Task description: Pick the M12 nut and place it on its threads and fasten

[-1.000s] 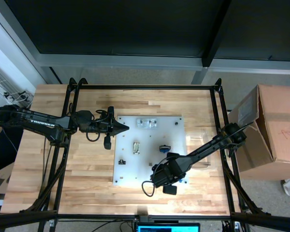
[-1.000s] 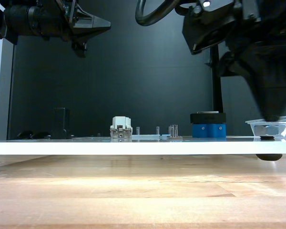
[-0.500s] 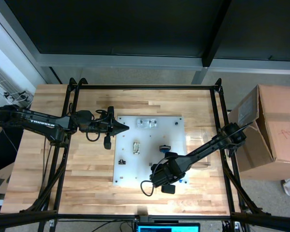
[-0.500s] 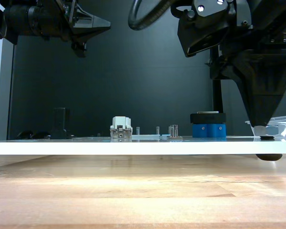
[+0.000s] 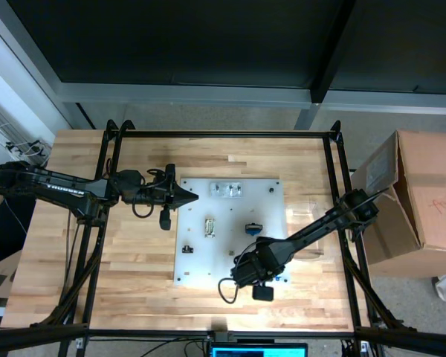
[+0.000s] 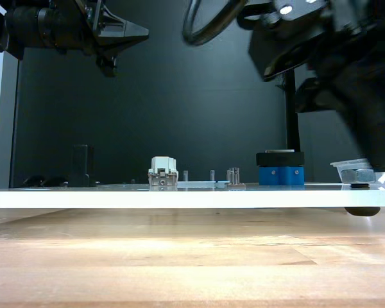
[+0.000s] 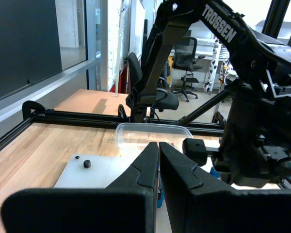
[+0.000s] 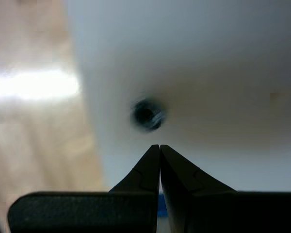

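Note:
The small silver nut (image 6: 358,174) sits on top of its short black stud (image 6: 358,185) at the near right edge of the white board (image 5: 223,253). From the right wrist it shows as a dark blurred ring (image 8: 148,114) on the white board, just beyond the fingertips. My right gripper (image 8: 159,146) is shut with nothing between its fingers. It hangs low, close beside and above the nut (image 6: 378,168), motion-blurred, and covers that spot in the high view (image 5: 267,271). My left gripper (image 5: 192,197) is shut, raised high over the board's left edge (image 6: 144,29).
A clear tray (image 7: 153,133) lies off the board's right side, behind the stud in the low view. A blue block with a black cap (image 6: 280,172) and a white connector (image 6: 162,173) stand mid-board. A cardboard box (image 5: 416,201) stands beyond the table's right edge.
Half a second ago the right gripper's tip covered the nut. It has since shifted right, and the nut shows again on the stud. The left arm has not moved.

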Controlling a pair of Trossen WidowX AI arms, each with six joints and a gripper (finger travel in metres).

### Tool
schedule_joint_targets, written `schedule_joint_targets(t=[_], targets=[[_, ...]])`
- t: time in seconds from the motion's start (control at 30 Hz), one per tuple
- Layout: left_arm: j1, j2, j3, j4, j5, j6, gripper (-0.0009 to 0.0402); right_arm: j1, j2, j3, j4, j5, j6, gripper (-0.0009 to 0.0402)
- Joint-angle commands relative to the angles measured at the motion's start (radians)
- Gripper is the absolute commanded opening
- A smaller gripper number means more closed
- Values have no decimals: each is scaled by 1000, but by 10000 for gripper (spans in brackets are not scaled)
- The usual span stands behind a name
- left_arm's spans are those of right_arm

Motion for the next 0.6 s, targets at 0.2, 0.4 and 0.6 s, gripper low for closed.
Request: schedule_joint_targets(t=[0.2,0.4,0.6], targets=[[0,0,0,0,0,0,0,1,1,0,10,104,25,0],[0,0,0,0,0,0,0,1,1,-10,34,92,24,0],[0,0,0,0,0,0,0,2,0,-11,28,-171,-39,0]])
